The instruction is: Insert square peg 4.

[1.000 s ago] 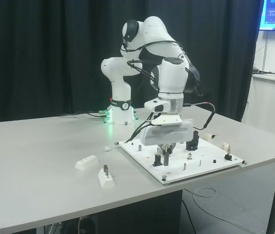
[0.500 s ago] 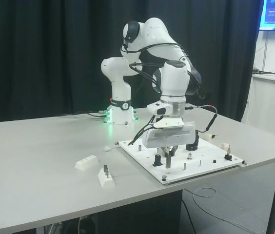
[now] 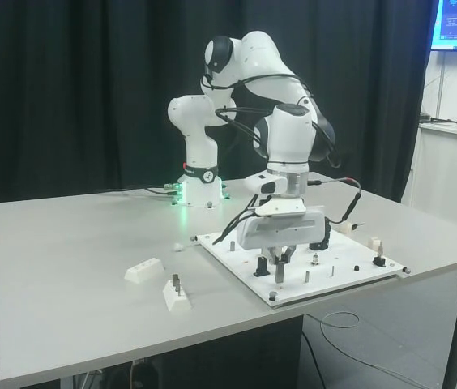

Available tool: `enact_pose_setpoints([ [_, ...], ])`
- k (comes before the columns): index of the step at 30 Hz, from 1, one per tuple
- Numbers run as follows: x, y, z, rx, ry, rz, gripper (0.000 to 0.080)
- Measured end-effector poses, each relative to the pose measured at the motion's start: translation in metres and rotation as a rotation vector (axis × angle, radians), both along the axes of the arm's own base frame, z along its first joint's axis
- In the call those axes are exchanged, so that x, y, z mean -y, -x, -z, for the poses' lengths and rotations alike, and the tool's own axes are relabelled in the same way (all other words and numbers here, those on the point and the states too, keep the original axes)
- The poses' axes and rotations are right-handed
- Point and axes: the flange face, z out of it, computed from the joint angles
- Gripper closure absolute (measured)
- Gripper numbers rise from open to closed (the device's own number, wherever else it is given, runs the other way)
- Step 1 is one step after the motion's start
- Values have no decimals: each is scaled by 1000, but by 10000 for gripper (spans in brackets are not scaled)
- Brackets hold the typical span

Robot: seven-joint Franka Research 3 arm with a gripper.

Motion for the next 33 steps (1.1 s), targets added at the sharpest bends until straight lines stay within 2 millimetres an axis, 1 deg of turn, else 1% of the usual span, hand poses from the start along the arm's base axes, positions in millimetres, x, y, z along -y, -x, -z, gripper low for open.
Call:
enact_pose_setpoints([
  [33,0,-2,9,2,12,-17,654],
])
